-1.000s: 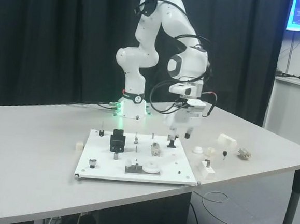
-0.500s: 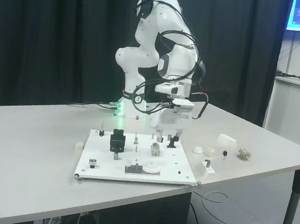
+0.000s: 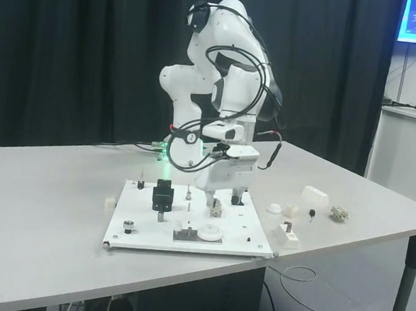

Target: Remove large gear.

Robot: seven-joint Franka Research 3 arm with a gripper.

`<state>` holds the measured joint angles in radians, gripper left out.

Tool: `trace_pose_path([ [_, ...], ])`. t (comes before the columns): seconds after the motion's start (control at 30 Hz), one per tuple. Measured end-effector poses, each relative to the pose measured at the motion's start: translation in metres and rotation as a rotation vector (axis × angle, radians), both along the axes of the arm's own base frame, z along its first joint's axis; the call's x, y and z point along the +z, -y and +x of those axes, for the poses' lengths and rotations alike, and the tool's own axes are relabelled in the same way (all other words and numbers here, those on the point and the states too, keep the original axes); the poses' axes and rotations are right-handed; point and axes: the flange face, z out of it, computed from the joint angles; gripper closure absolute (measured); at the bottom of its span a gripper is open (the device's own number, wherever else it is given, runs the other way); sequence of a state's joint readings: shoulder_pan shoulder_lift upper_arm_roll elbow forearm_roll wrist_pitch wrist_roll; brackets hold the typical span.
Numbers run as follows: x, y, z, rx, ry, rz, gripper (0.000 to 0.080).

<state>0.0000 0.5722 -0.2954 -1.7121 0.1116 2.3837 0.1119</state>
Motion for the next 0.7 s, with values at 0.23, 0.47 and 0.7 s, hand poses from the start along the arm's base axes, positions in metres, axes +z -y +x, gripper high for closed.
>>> trace_pose_path([
  [0.23, -0.012, 0.009, 0.010, 0.059, -0.028, 0.001, 0.0003],
  [0.47, -0.026, 0.018, 0.015, 0.129, -0.051, -0.010, 0.0003],
  [0.7, -0.034, 0.025, 0.014, 0.145, -0.072, -0.010, 0.0003],
])
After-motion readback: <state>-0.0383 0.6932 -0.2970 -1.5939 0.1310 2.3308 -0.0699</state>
